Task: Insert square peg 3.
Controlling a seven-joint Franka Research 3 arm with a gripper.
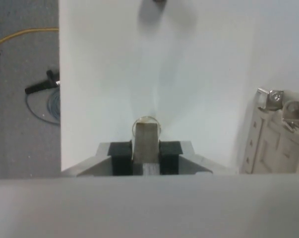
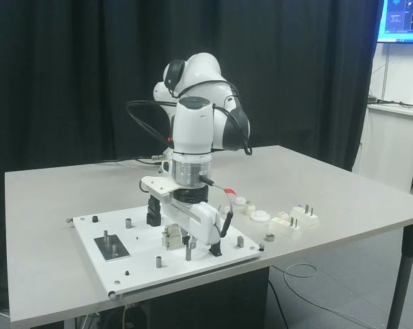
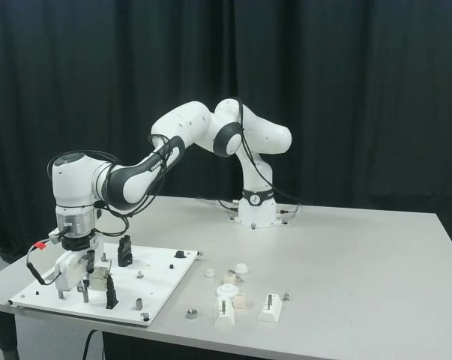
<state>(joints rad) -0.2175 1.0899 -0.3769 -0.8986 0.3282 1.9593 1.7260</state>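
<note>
One peg [image 1: 146, 141] sits between my fingertips in the wrist view, its squared shaft clamped flat by the two black pads [image 1: 120, 154], so I read the gripper [image 1: 146, 157] as closed on it. It looks like a short, rigid metal piece: stiff, light for this arm, probably smooth enough to slip if the clamp is loose. Holding it on two opposite flat faces, high on the shaft, seems the right place to me, since that leaves the lower end free to enter a hole and keeps it from twisting. Just past the tip lies the white board [image 1: 189, 89], and I cannot make out which hole the peg is meant for. A grey metal fixture [image 1: 275, 134] stands on the board near the gripper. Farther out, the room views show the gripper [image 2: 190, 240] low over the near edge of the board [image 2: 144, 264], with small white parts [image 2: 295, 221] well apart on the grey table [image 2: 343, 185].
</note>
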